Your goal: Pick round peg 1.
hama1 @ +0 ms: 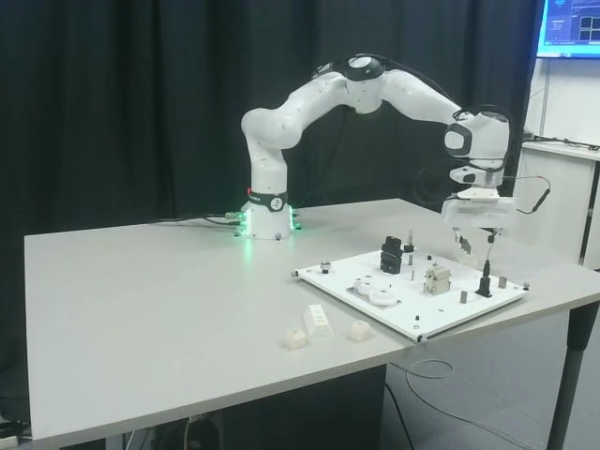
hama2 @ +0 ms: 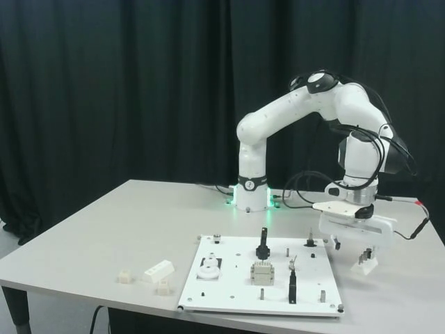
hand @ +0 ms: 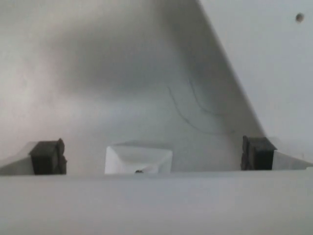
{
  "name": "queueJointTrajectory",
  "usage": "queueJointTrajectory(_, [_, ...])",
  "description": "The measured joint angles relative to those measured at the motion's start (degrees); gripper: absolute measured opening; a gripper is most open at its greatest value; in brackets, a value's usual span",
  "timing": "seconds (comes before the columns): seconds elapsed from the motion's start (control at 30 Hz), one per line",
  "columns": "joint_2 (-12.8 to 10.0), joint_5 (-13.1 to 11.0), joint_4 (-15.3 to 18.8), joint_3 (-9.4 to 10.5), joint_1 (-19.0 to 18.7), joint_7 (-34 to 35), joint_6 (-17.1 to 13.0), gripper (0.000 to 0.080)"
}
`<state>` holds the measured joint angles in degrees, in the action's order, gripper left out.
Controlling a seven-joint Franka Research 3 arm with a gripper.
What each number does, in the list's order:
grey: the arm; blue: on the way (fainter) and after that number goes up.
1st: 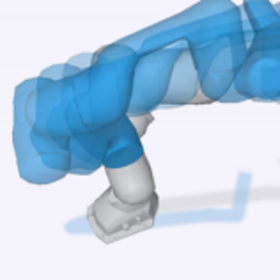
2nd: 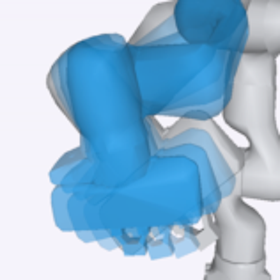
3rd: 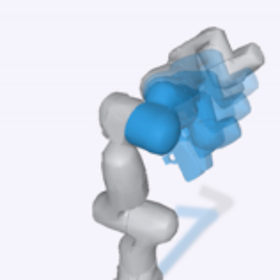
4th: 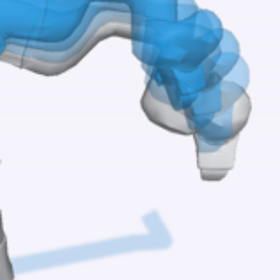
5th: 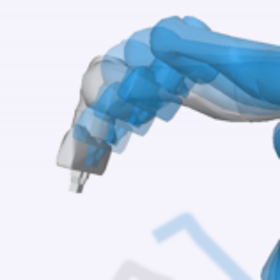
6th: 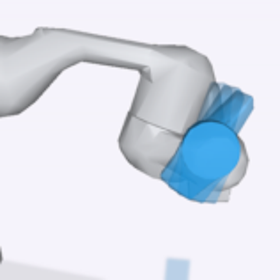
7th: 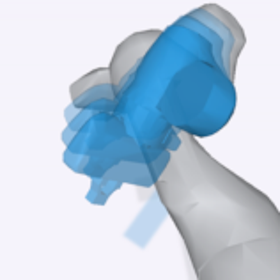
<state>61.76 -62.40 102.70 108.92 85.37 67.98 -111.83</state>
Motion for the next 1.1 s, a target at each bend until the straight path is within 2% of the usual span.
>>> queueJointTrajectory(0.47, [0.17,-3.37,5.54,0.41,-5.91,0.33,-6.77,0.08])
queueJointTrajectory(0.77, [0.55,-4.83,6.6,2.18,-6.63,0.67,-10.42,0.08])
queueJointTrajectory(1.1, [0.63,-4.98,6.67,3.88,-6.63,1.84,-13.09,0.08])
